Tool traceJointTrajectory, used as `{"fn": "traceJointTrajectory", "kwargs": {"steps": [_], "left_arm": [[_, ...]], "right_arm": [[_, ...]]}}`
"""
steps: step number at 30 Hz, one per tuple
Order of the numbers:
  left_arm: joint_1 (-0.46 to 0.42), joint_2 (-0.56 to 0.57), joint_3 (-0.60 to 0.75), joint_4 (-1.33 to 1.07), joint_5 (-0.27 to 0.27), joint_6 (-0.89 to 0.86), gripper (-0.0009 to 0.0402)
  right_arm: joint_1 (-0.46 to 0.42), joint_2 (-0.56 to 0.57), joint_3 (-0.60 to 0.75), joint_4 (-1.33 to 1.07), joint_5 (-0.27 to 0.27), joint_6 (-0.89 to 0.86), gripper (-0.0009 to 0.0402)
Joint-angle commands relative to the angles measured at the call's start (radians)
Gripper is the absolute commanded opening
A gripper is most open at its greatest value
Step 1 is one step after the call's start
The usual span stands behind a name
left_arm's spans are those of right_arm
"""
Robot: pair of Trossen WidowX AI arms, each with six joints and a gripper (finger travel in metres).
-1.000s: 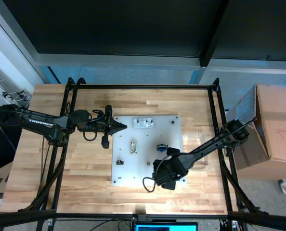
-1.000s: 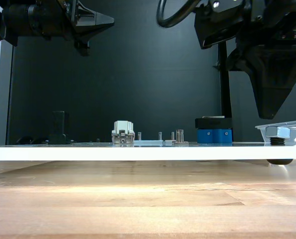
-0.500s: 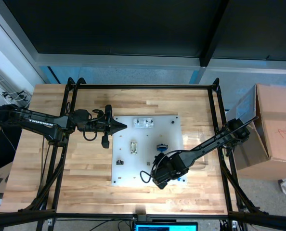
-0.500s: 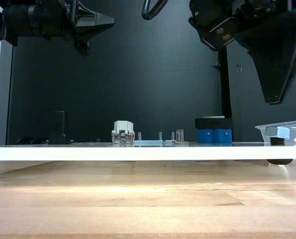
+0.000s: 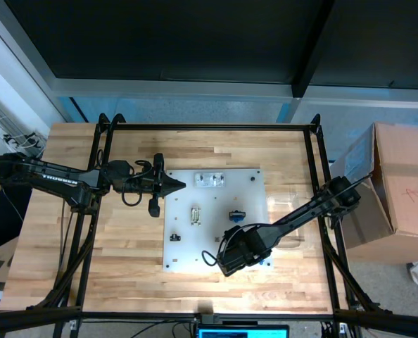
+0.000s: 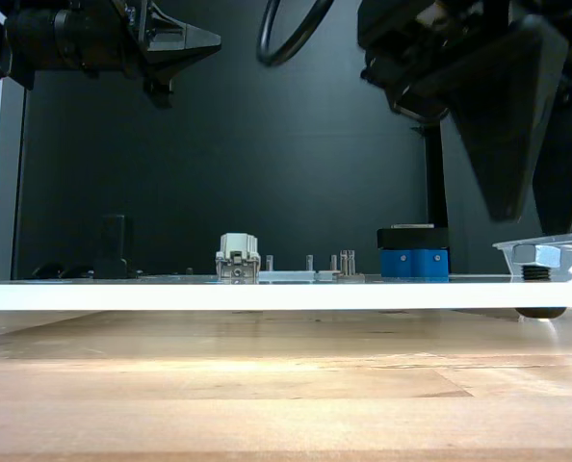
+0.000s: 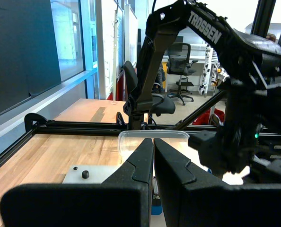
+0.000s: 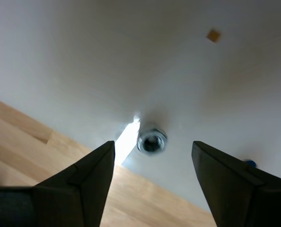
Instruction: Unfasten the M12 nut and place it in the container
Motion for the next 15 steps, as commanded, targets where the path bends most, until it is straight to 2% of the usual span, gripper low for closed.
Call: {"fn": "traceJointTrajectory", "kwargs": {"steps": [1,8,15], "left_arm": [[0.0,0.0,0.0,0.0,0.0,0.0,0.0],[0.0,0.0,0.0,0.0,0.0,0.0,0.0],[0.0,0.0,0.0,0.0,0.0,0.0,0.0]], "right_arm": [[0.0,0.027,-0.001,0.018,-0.004,0.007,0.0245],[0.0,0.045,-0.004,0.037,-0.002,0.008,0.023],[0.0,0.045,-0.005,0.026,0.004,0.014,0.0176]]}}
